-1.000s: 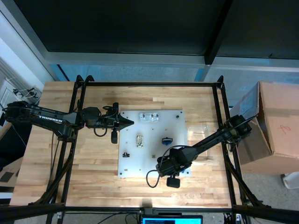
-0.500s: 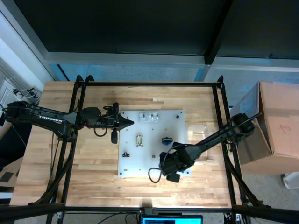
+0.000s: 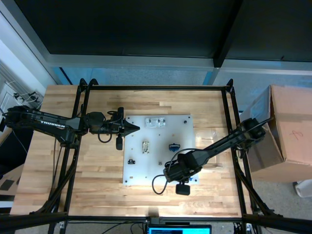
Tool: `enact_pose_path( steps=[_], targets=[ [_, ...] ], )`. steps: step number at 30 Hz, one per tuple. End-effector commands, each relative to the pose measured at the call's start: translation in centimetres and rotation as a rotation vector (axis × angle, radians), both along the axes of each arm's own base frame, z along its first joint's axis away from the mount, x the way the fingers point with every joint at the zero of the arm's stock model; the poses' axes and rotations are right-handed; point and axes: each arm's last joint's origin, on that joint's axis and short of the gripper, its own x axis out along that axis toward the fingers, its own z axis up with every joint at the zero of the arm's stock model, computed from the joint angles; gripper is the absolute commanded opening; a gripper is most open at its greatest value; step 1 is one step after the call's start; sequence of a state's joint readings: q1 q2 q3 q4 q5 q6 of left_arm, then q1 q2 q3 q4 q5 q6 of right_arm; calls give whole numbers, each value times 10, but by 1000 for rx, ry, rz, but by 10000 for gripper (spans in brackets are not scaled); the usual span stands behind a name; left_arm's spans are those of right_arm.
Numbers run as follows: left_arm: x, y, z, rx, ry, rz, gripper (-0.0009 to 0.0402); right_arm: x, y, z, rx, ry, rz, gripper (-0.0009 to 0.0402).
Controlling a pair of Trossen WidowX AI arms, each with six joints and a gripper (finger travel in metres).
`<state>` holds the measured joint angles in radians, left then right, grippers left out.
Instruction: Unfasten the M12 nut and place it in the container
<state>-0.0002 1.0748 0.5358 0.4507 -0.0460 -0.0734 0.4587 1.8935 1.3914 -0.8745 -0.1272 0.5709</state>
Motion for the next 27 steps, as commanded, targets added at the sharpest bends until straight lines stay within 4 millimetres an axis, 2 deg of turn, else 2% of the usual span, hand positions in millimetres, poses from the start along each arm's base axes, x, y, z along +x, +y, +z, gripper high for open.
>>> enact_pose_path(
  steps=[1,6,27],
  targets=[
    [0,0,0,0,0,0,0,7,4,-10,10,-8,6,0],
    [0,0,0,0,0,0,0,11,6,-18,12,-16,3,0],
    [0,0,0,0,0,0,0,9,-2,-15,-35,1,-17,0]
  ],
)
